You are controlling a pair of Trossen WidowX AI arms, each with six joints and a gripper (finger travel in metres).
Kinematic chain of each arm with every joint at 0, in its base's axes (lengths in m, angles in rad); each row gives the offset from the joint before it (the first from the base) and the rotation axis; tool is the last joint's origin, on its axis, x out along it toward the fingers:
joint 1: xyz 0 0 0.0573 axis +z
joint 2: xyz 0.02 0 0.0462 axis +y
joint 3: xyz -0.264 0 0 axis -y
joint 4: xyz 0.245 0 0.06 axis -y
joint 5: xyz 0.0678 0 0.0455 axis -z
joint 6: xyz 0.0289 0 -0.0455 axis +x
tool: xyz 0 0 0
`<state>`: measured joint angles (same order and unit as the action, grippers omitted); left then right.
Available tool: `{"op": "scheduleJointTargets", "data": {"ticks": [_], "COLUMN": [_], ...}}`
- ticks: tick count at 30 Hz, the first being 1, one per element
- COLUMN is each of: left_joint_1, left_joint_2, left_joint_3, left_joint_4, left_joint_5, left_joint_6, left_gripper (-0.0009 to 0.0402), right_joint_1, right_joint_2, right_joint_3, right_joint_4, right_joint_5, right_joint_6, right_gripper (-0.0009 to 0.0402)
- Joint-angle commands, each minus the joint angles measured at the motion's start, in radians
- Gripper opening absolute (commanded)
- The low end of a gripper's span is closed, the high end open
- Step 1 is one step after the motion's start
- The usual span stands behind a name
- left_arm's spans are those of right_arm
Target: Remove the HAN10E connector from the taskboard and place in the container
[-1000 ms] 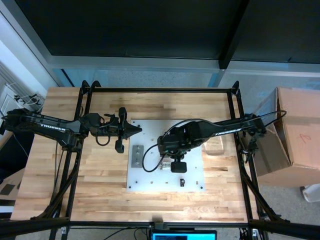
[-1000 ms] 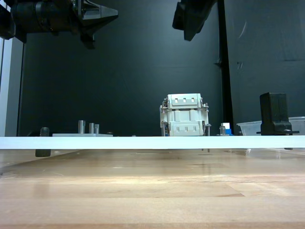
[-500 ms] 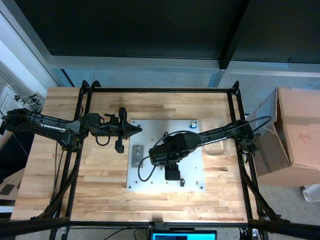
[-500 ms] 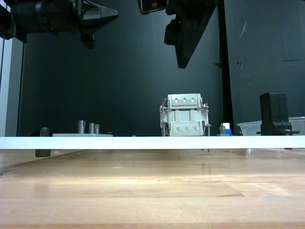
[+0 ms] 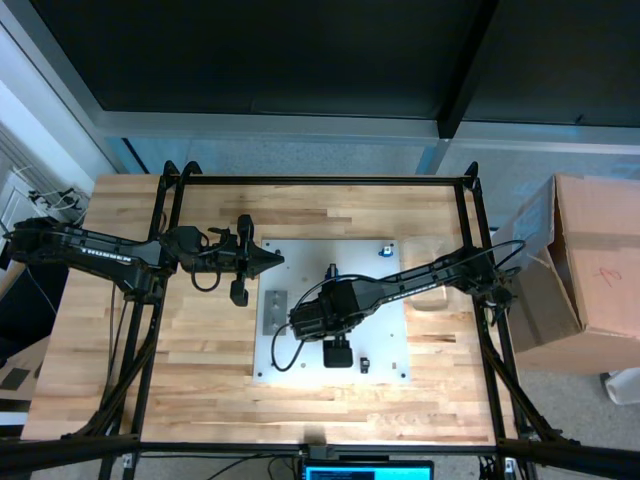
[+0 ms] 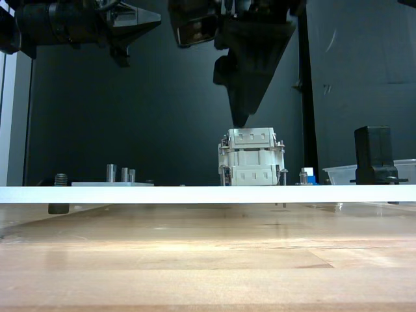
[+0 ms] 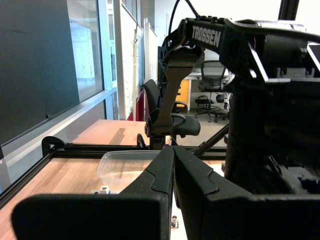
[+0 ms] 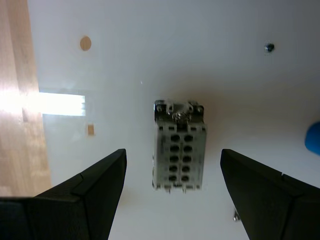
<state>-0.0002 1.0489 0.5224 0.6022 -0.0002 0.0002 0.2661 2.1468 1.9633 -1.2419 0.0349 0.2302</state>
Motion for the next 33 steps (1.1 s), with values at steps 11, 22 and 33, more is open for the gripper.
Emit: {"op": "scheduleJointTargets", "data": {"ticks": [11, 22, 33], "left_joint_1": [0.000, 0.000, 0.000], "left_joint_2": [0.000, 0.000, 0.000], "left_joint_3": [0.000, 0.000, 0.000], "left_joint_4": [0.000, 0.000, 0.000], "left_joint_5": [0.000, 0.000, 0.000], "left_joint_6": [0.000, 0.000, 0.000], "left_gripper": [0.0000, 0.0000, 0.0000], "right_joint_1": [-0.001, -0.003, -0.005], "right_joint_2": [0.002, 0.002, -0.005], "right_joint_3": [-0.097, -0.098, -0.098], "right_joint_4": [0.097, 0.095, 0.094], "right_joint_5": [0.000, 0.000, 0.000], "right_joint_6": [-0.003, -0.002, -0.003], "right_gripper": [0.0259, 0.0140, 0.0034]}}
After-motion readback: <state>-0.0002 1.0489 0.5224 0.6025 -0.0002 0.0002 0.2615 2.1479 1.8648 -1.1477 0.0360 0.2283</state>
